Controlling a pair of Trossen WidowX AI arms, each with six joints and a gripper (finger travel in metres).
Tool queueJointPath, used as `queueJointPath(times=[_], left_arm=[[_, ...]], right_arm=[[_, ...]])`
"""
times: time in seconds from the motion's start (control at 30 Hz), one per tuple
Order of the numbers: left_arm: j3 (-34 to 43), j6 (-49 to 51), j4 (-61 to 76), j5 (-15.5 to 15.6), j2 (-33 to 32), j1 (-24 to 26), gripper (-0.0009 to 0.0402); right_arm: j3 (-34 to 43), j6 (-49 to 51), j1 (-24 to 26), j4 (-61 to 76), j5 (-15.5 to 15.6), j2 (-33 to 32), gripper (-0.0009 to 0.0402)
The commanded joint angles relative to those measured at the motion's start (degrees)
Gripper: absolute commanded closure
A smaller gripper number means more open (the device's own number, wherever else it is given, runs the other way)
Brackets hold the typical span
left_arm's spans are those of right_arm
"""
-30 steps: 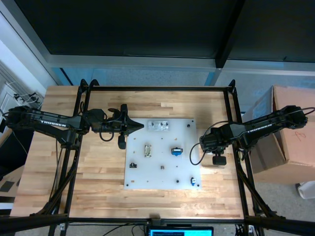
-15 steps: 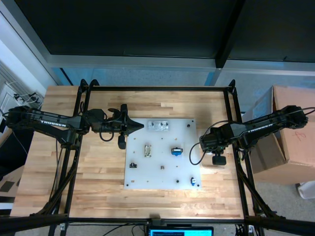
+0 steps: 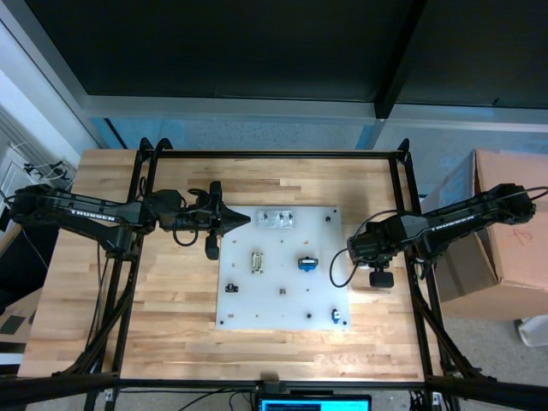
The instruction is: Pick the RJ45 connector and install on the taskboard
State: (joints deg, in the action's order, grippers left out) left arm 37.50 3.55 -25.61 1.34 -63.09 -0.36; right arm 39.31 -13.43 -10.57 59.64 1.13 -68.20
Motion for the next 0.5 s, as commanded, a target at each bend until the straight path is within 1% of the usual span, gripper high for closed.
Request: queueJointPath(times=[0.03, 0.33, 0.5], left_arm=[[0.0, 0.0, 0.0, 0.0, 0.0, 0.0, 0.0393], [0.0, 0.0, 0.0, 0.0, 0.0, 0.0, 0.0392], [0.0, 0.0, 0.0, 0.0, 0.0, 0.0, 0.0393]], right_arm=[[-0.4, -0.1, 0.0, -0.2, 0.1, -0.1, 0.0381], [-0.5, -0.3, -0.1, -0.4, 0.0, -1.2, 0.0301], [-0.5, -1.2, -0.1, -0.3, 0.0, 0.7, 0.026]])
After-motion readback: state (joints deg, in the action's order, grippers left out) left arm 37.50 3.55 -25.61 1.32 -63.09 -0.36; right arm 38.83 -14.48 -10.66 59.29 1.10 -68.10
